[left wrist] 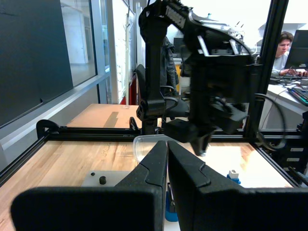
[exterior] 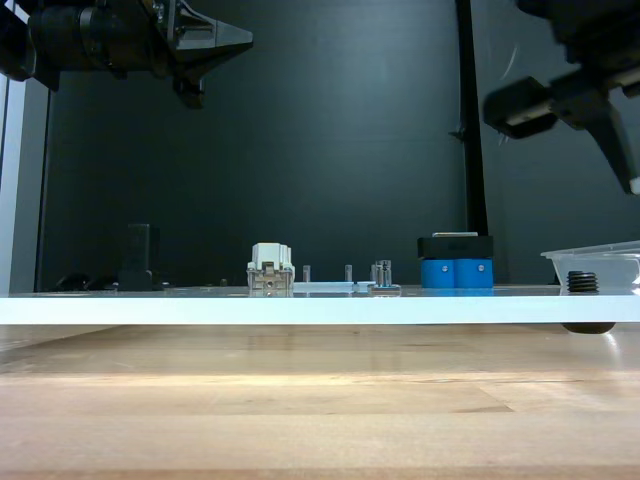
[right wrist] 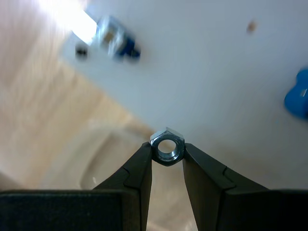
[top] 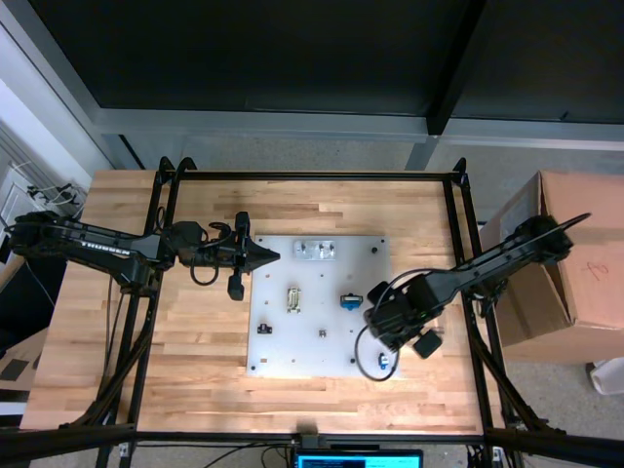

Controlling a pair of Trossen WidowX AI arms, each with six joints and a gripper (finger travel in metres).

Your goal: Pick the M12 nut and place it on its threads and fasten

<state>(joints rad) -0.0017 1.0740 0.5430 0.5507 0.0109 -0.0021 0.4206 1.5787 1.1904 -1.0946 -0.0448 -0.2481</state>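
The small silver hexagonal metal nut (right wrist: 167, 147) is pinched edge-on between the right tool's (right wrist: 167, 150) fingertips, threaded bore showing. The short black ribbed stud (exterior: 583, 282) stands bare below that tool.

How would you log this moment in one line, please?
nut: held, off stud | right claw: shut on nut, above board's near right | left claw: shut, over board's left edge

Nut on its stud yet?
No: the stud's ribs are bare; right gripper holds the nut aloft, left gripper hangs shut at the board's left edge.
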